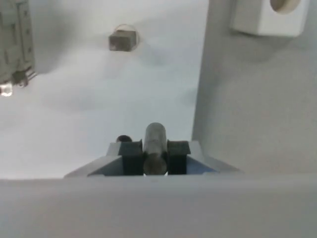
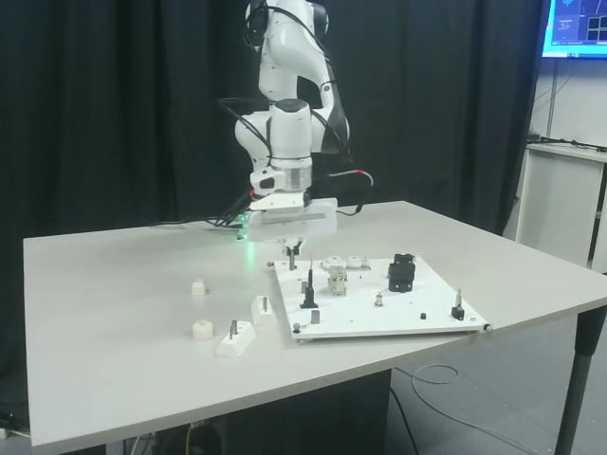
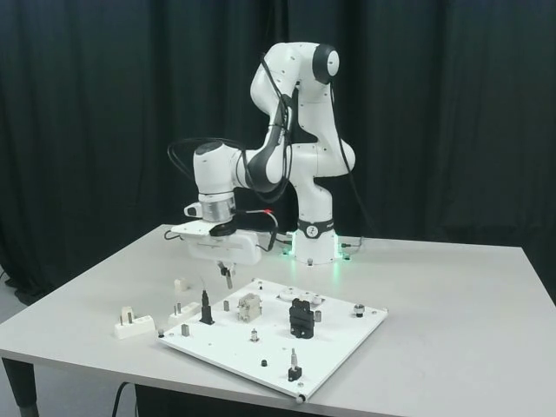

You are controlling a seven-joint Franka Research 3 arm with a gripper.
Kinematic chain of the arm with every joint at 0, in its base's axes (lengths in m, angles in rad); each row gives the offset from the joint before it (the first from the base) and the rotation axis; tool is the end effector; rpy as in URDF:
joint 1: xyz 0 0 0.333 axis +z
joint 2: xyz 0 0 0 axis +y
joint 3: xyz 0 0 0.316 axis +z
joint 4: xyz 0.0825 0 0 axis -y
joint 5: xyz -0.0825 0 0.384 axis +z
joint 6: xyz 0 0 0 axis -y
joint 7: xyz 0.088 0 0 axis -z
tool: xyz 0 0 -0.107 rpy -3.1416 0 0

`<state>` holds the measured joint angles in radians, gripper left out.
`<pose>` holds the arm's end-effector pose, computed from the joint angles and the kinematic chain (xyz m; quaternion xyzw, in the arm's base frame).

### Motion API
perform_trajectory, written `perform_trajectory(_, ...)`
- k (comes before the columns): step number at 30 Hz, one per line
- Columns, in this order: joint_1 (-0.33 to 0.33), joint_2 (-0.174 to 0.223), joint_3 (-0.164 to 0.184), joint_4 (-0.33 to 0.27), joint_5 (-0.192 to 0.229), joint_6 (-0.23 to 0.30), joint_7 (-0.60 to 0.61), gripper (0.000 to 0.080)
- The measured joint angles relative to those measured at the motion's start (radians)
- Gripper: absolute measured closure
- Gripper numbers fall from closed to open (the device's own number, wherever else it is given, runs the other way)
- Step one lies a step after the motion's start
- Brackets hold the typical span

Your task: Insert round peg 3.

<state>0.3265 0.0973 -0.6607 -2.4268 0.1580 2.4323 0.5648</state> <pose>0.4543 -0.1601 0.2695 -0.8715 0.4888 0.0358 0.0154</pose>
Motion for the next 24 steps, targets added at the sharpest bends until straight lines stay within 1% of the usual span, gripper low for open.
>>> perform_trajectory(3, 0.01, -0.004, 0.0, -0.012, -0.009, 0.018, 0.002, 0.0702)
perform_trajectory(9, 0.026, -0.004, 0.0, -0.037, -0.011, 0.041, 0.003, 0.0702)
perform_trajectory(16, 0.035, -0.004, 0.001, -0.067, -0.011, 0.05, 0.012, 0.0702)
perform_trajectory(24, 0.042, -0.004, 0.004, -0.083, -0.008, 0.062, 0.036, 0.0702)
